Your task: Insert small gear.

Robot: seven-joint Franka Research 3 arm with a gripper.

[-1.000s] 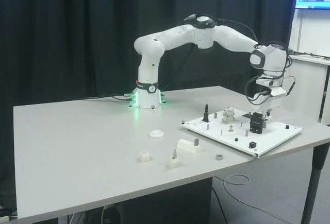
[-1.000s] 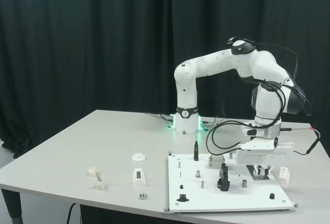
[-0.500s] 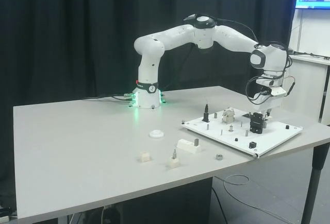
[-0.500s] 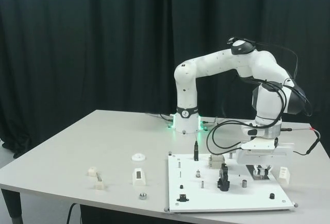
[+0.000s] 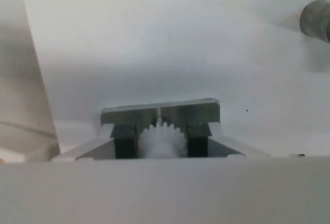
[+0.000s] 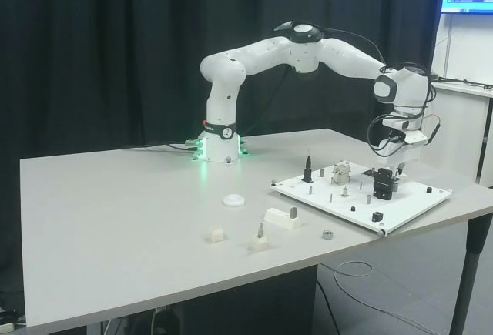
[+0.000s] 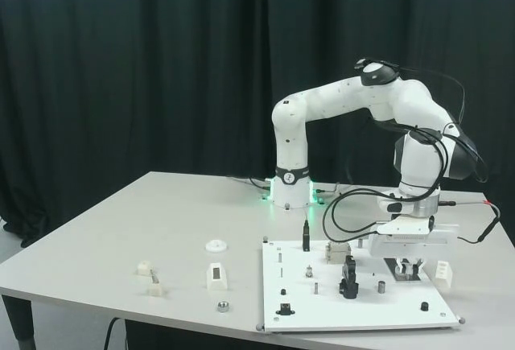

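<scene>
- Since a second ago my tool [image 5: 162,140] has risen slightly above the white board [image 7: 322,306]; nothing else has shifted.
- It's clenched on the small gear [image 5: 162,137], teeth showing between the pads, so I can carry it to a peg.
- At 9 o'clock from it in the second room view stands the black fixture [image 7: 348,276]; loose white blocks [image 7: 216,276] wait on the counter [image 7: 121,237].

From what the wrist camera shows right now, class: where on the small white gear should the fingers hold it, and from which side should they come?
By the toothed rim, on two opposite sides, coming straight down from above. The small white gear already sits this way between the two fingers: its round edge gives both an equal bite, and the underside stays free to go down toward the white board.
</scene>
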